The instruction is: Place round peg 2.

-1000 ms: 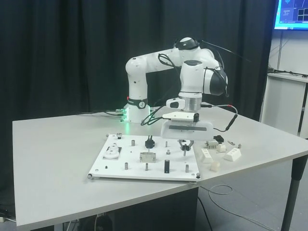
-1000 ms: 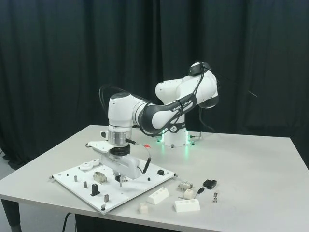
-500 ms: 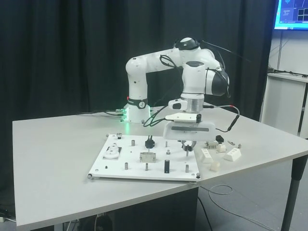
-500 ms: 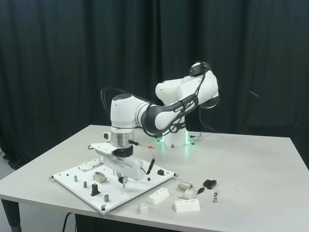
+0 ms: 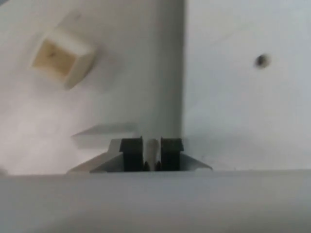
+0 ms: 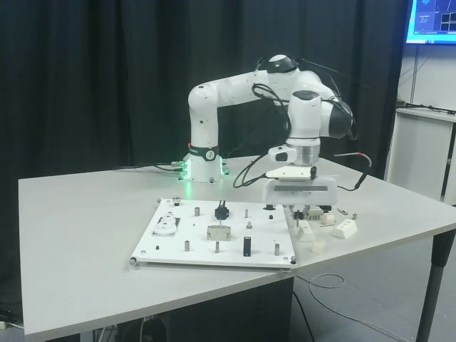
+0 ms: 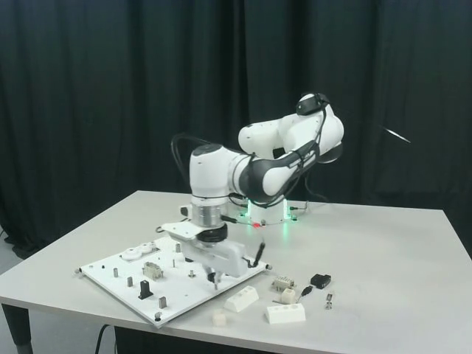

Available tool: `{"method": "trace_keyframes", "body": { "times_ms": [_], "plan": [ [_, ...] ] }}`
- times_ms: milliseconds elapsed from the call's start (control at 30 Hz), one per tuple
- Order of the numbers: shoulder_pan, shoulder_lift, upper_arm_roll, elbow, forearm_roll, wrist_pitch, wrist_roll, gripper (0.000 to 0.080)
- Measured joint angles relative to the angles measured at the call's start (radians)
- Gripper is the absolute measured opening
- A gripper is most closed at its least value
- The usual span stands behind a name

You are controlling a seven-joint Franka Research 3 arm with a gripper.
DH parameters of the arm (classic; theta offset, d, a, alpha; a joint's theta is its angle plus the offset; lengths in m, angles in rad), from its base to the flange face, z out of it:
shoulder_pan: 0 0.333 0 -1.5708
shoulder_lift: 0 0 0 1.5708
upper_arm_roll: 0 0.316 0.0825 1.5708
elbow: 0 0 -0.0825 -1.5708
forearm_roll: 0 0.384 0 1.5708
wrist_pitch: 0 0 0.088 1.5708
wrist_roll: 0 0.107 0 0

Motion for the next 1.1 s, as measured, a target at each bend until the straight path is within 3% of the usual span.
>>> {"method": "trace_keyframes", "body": {
  "times_ms": [567, 1100],
  "plan": [
    [0.125, 0.0, 0.004, -0.024, -0.002, 0.002, 0.099, 0.0074],
    [0.194, 0.0, 0.056, -0.038, -0.003, 0.1, 0.169, 0.0074]
  ]
}}
